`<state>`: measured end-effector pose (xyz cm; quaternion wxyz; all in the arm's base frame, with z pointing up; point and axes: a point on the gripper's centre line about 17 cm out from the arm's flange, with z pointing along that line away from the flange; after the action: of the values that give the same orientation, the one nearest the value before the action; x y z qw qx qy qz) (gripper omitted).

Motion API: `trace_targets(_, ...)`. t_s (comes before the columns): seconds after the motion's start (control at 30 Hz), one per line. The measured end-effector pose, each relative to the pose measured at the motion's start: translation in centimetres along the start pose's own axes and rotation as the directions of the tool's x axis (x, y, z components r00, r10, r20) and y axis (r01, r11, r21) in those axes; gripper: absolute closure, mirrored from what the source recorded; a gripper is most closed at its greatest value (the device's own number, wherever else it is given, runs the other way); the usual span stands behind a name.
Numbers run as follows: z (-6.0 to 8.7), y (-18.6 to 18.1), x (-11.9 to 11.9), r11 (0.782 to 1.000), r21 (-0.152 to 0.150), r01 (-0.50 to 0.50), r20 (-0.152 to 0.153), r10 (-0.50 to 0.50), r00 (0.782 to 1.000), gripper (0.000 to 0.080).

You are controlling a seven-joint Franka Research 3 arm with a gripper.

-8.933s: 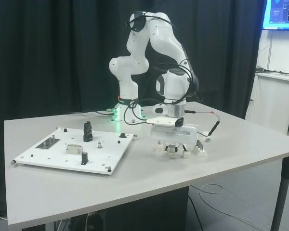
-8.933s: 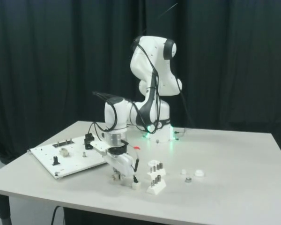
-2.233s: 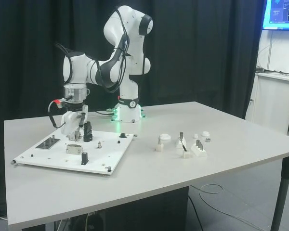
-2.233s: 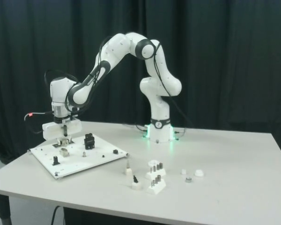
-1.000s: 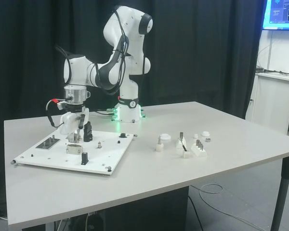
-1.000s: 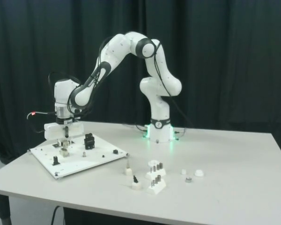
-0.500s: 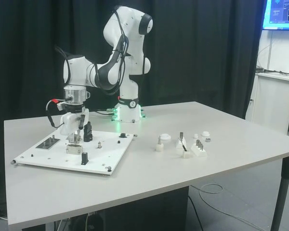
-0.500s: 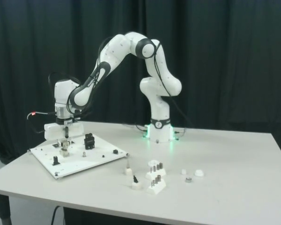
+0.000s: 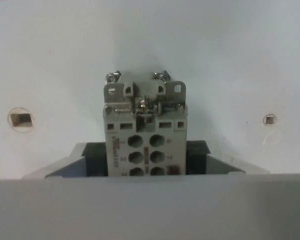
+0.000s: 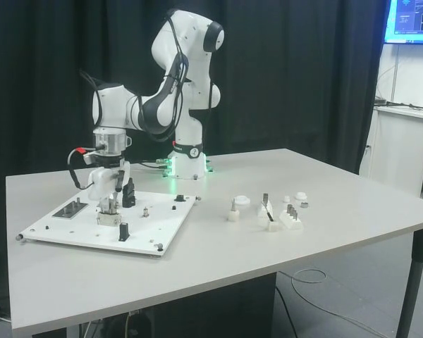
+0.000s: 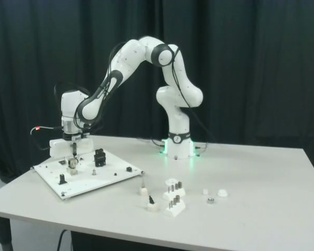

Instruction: Insert waterproof.

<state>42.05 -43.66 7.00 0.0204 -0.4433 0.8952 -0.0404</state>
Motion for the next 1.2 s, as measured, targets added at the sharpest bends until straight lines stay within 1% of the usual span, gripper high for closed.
trace_targets(0.43,-0.1,-0.5,-0.2,1.0,0.012,0.011,0.01,-0.011,1.0,0.0489)
trace_targets(0.67,0.3,-0.8,-0.3,1.0,0.015,0.006,0.016,-0.007,1.0,0.0489)
trace_targets(0.9,0.1,-0.8,-0.4,1.0,-0.002,0.02,0.031,-0.02,0.999,0.0489)
trace_targets(1.07,-0.6,-0.8,-0.8,0.999,-0.029,0.036,0.055,-0.034,0.998,0.0489)
trace_targets(1.2,-1.1,-0.7,-0.7,0.998,-0.048,0.044,0.063,-0.041,0.997,0.0489)
